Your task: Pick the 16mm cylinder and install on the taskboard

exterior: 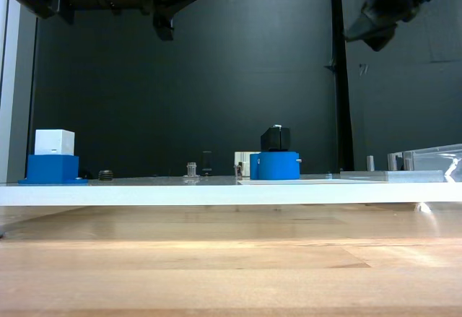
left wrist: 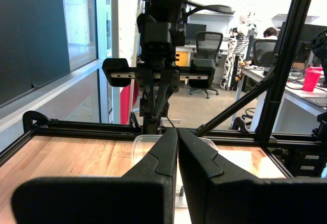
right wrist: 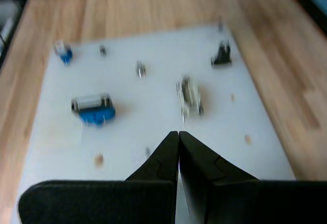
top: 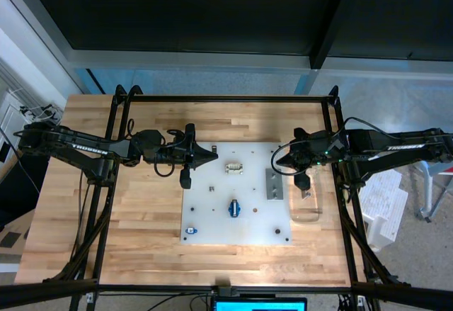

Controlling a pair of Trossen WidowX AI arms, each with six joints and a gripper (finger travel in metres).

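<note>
The 16mm cylinder (top: 306, 194), a tiny short silvery metal peg, is hard to make out. A small pale speck inside the clear plastic tray (top: 312, 218), just off the right edge of the white square plastic taskboard (top: 212, 215), is judged to be it, though this cannot be confirmed.

The right end effector (top: 303, 181) is held high above the far end of the tray, near the grey metal block (top: 274, 183). In its wrist view the fingers are pressed together and nothing is seen between them. The left end effector (top: 211, 155) is raised over the far left edge of the taskboard, likewise closed and empty.

Several failures can be foreseen:

- **Closed descent:** if the right end effector were lowered with its fingers closed, the peg would be struck or pushed aside rather than straddled.
- **Rolling:** because the peg is small and round, it could be sent rolling by a glancing touch.
- **Tray contact:** a tray wall could be caught by a finger, and so light a tray might be dragged across the wooden tabletop (top: 141, 205) or tipped.
- **Off-centre grip:** the peg could be tilted by such a grip and jammed at the mouth of its hole.
- **Wrong hole:** the intended hole cannot be identified among the small holes on the plate, so the wrong one might be chosen.
- **Collision:** the left arm could be struck if the right arm were carried far across the board.
</note>
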